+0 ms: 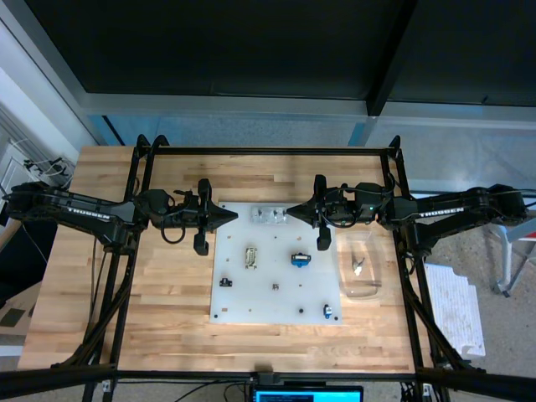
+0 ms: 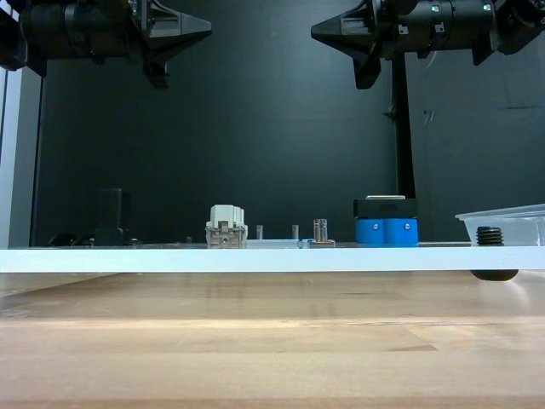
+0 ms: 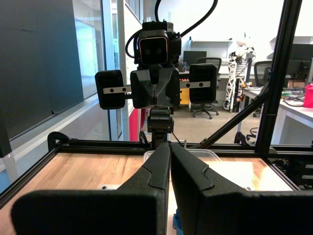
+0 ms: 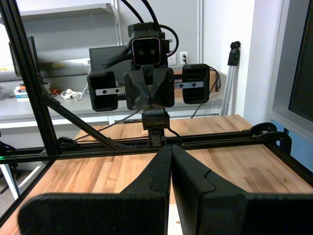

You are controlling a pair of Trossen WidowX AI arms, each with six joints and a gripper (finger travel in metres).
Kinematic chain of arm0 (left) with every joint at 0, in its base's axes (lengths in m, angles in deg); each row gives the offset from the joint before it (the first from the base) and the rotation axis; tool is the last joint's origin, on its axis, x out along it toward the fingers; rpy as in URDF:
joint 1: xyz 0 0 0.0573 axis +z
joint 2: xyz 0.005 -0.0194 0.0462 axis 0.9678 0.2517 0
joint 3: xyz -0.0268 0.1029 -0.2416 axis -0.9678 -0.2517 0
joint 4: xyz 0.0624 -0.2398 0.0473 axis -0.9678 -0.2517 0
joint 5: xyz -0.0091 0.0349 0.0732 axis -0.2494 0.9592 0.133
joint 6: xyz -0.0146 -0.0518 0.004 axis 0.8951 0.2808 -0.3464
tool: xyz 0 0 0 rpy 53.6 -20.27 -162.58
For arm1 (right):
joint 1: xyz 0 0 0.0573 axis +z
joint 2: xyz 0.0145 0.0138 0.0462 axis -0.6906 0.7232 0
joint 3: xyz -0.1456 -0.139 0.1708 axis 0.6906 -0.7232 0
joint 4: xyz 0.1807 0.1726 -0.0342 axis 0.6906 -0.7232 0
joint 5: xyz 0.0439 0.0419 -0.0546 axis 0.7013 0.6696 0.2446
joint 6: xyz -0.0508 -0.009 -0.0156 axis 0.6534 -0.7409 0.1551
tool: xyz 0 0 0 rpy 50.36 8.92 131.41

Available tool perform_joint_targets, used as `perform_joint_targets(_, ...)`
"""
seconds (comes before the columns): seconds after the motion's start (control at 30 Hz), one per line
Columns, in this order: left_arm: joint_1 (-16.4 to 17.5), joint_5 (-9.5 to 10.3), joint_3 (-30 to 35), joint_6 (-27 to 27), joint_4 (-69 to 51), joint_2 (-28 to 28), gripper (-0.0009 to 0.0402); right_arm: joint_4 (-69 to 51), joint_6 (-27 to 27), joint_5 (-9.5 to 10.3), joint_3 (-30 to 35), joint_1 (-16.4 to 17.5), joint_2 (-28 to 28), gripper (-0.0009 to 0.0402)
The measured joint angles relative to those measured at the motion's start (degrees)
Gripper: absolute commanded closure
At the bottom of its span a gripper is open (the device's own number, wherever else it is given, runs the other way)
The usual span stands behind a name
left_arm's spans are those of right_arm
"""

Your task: Pick the RJ45 connector and install on taskboard

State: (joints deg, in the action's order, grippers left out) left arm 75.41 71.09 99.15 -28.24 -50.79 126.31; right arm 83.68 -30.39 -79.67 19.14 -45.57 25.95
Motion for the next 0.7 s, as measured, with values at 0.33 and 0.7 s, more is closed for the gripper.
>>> perform_joint_targets(0.33,0.0,0.00,0.0,0.0,0.0,0.0,0.0393,0.0,0.0,-0.02,0.0,0.0,0.0,0.0393)
perform_joint_targets(0.7,0.0,0.02,0.0,0.0,0.0,0.0,0.0393,-4.9,-1.7,1.53,0.0,0.0,-1.5,0.0393)
